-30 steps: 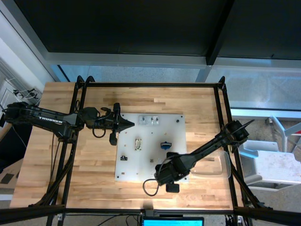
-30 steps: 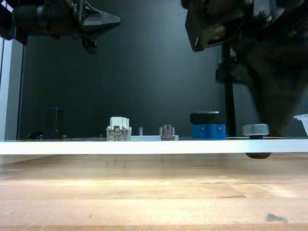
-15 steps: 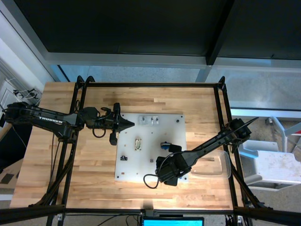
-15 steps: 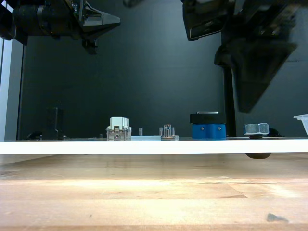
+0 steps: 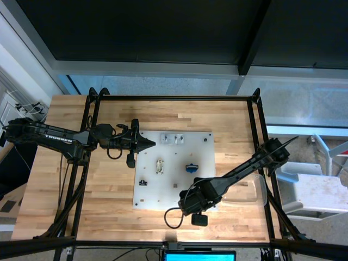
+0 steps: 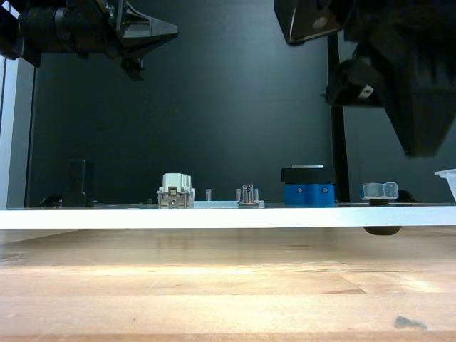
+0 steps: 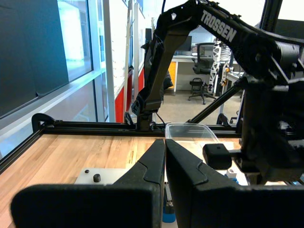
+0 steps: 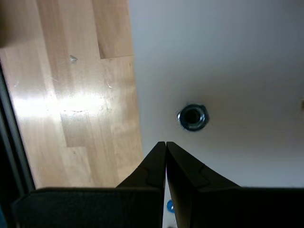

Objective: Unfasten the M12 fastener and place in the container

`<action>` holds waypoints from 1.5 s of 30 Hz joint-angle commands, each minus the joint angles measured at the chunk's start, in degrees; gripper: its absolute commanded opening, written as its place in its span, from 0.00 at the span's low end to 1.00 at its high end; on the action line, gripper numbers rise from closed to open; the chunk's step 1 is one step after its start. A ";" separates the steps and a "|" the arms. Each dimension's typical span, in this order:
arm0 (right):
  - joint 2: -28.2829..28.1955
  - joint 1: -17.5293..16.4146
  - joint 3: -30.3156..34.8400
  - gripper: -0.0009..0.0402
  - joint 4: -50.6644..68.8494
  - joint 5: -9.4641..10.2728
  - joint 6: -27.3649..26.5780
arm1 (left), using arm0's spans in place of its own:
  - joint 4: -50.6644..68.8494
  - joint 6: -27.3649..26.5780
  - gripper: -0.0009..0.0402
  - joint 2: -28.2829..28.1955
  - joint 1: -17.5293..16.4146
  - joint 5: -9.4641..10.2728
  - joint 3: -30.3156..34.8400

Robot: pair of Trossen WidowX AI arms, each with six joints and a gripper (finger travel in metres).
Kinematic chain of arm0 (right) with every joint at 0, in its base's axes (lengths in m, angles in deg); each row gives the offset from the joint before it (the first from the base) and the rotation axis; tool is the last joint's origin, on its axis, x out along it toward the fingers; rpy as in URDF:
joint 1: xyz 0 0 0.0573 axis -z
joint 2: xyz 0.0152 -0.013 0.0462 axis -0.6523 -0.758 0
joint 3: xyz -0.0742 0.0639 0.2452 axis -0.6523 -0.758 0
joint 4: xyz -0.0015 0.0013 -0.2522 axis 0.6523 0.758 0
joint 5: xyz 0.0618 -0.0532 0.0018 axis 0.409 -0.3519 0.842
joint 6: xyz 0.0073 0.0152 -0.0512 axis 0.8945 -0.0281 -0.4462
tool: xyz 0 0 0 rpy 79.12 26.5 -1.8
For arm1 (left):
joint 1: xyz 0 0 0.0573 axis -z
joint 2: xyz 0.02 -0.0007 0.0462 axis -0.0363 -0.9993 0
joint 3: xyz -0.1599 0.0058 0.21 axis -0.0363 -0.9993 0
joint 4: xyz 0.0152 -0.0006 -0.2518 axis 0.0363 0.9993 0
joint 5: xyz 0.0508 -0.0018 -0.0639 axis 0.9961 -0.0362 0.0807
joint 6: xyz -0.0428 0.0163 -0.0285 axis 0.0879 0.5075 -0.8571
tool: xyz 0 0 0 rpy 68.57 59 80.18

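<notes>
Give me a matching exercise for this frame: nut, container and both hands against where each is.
1 M12 nut
2 container
3 left hand
4 right hand

A shut, raised close to the nut
B on its stud on the white board
C shut, high over the board's left edge
D beside the board's right edge

Pairs: 1-B; 2-D; 3-C; 4-A

I am counting two tools, my left tool (image 7: 165, 140) and right tool (image 8: 166, 142), one nut (image 8: 193, 117), one container (image 5: 260, 191), one board (image 5: 163, 187).
</notes>
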 commanded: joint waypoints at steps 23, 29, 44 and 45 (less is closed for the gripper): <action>-0.26 -0.13 -4.09 0.02 -5.53 -2.03 -0.04 | 0.00 0.00 0.02 -0.02 0.00 0.00 0.00; -0.26 -0.13 -4.13 0.02 -5.33 -2.60 -0.04 | 0.00 0.00 0.02 -0.02 0.00 0.00 0.00; 0.11 -0.17 -1.38 0.02 4.76 -17.94 6.03 | 0.02 0.00 0.02 -0.02 0.00 0.00 0.00; 0.11 -0.20 -1.25 0.02 4.87 -17.88 6.05 | 0.02 0.00 0.02 -0.02 0.00 0.00 0.00</action>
